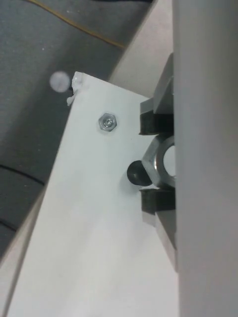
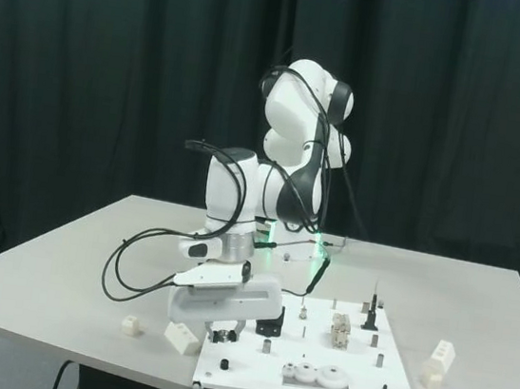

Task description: Place bolt 4.

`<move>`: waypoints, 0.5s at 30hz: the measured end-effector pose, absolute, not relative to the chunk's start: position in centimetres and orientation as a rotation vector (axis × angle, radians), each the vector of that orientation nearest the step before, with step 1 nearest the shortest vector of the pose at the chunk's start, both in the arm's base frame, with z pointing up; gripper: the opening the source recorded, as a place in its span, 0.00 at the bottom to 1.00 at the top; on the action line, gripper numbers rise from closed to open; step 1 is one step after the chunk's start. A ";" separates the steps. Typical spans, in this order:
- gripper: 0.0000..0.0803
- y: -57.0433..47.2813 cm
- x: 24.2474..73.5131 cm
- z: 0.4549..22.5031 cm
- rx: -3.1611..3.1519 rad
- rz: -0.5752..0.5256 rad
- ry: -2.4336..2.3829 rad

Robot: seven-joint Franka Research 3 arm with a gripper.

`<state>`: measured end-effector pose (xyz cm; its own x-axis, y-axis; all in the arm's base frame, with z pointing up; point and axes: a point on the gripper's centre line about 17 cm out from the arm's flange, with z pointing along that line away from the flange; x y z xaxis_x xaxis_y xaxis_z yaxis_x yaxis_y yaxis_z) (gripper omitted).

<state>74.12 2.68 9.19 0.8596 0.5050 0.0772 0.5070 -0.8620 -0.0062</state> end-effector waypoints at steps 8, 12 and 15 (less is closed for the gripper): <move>0.28 2.8 74.1 9.2 -3.008 -0.113 -0.798; 0.28 3.0 74.1 9.2 -3.009 -0.113 -0.794; 0.28 3.0 74.1 9.2 -3.010 -0.113 -0.792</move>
<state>74.10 3.03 9.19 0.8681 0.4904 0.0772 0.4924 -0.8704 -0.0081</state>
